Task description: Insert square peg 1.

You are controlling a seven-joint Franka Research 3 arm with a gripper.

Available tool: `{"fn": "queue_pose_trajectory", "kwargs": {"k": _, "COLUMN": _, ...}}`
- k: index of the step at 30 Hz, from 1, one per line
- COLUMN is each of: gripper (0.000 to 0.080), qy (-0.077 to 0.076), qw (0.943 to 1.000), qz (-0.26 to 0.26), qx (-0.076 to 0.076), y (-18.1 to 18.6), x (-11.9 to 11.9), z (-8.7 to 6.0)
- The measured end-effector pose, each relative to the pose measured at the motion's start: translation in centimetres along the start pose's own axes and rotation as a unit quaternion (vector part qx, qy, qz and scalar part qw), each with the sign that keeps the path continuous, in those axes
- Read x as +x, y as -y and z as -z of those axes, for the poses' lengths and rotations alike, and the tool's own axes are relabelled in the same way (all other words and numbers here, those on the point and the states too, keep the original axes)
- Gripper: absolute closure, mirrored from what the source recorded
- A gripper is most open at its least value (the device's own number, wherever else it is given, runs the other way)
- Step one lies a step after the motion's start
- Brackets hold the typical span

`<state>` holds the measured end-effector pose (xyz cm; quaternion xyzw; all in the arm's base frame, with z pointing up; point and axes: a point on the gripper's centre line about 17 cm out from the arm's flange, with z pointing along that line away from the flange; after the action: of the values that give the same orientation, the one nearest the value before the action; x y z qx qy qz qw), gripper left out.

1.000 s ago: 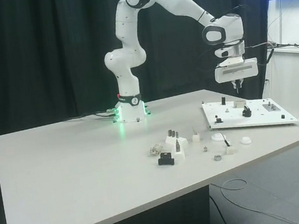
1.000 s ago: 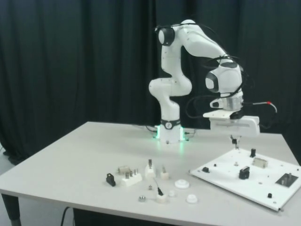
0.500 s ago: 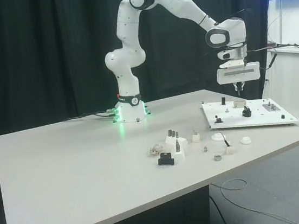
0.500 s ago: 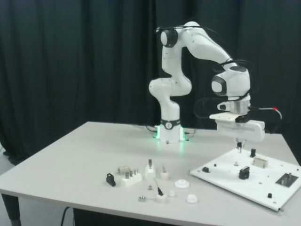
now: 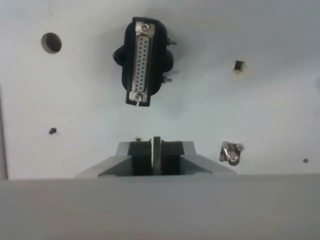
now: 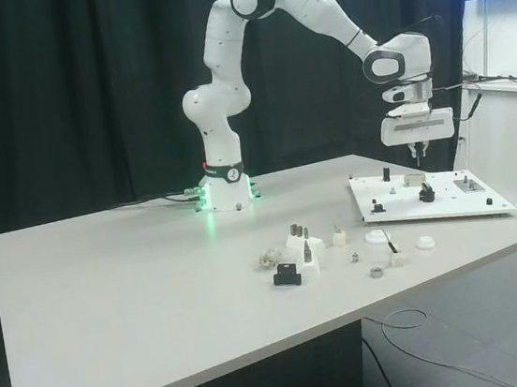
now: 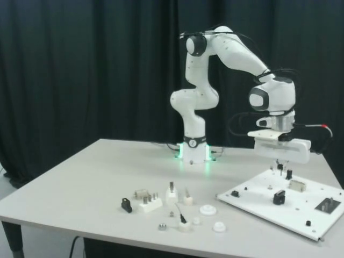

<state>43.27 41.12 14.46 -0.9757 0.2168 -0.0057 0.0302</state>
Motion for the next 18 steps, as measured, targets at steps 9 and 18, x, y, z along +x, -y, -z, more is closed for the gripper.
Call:
{"fn": "queue_pose_trajectory", "kwargs": {"k": 9, "gripper": 0.0767, "qy": -0.003, "qw": 1.0000, "qz": 0.005, "qx": 0.002, "y": 0.3, "x": 0.0, "z": -0.3}}
{"fn": "queue_pose_trajectory", "kwargs": {"k": 18, "gripper": 0.0767, "qy": 0.000, "qw": 1.0000, "qz": 0.006, "qx": -0.001, "y": 0.3, "x": 0.0, "z": -1.2}}
